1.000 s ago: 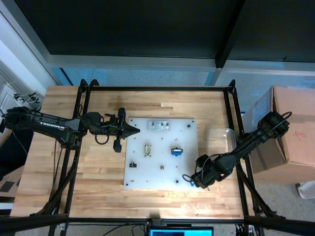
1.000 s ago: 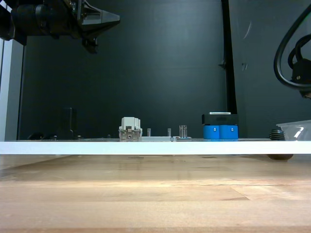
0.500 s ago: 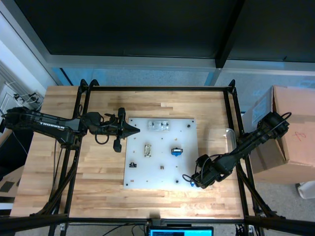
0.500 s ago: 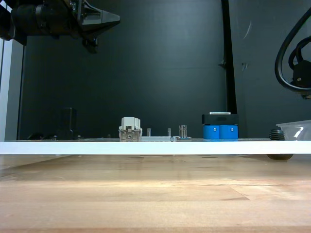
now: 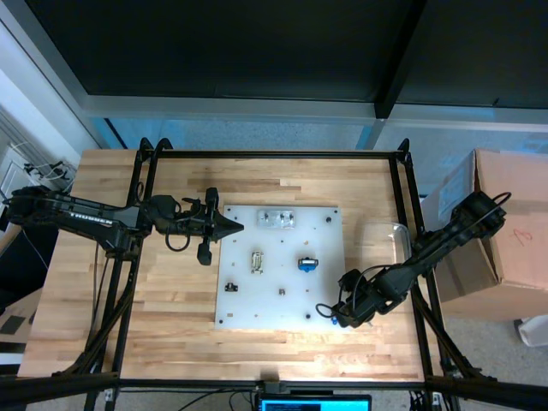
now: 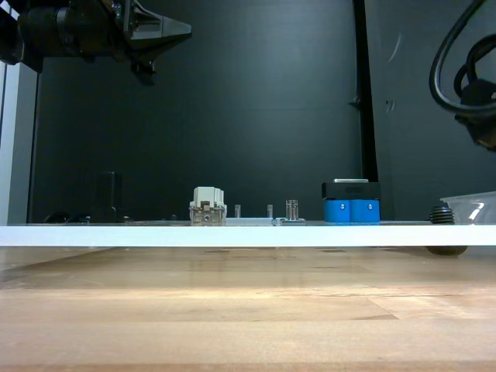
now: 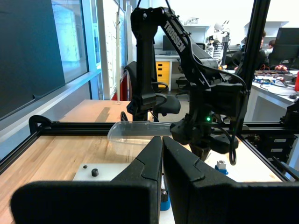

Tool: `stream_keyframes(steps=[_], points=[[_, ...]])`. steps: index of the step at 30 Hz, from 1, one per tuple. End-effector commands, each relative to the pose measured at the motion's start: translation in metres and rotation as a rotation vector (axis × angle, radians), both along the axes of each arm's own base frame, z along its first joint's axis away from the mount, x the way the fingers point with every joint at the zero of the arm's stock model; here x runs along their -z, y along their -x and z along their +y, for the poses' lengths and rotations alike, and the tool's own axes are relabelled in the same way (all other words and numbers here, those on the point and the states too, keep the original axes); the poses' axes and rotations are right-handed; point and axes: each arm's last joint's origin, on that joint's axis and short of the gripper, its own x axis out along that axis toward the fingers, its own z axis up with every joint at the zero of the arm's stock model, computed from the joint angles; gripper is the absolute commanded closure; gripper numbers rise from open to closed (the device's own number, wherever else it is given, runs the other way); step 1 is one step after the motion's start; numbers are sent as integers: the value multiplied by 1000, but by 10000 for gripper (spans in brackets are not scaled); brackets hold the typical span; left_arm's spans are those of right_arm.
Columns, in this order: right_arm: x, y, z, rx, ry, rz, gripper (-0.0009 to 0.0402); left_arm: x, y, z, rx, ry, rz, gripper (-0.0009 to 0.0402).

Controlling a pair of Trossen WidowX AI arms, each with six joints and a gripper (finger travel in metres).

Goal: Remove the RJ45 connector from the taskboard and place in the container

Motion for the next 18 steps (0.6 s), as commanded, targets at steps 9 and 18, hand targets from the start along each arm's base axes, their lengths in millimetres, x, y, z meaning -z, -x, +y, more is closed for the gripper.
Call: stream_keyframes(steps=[9,18], points=[[-54,21,-26,0,91,20,393,0,0,0,0,0,-1,393],[-78,44,-63,75,189,62,393,0,0,0,0,0,-1,393]])
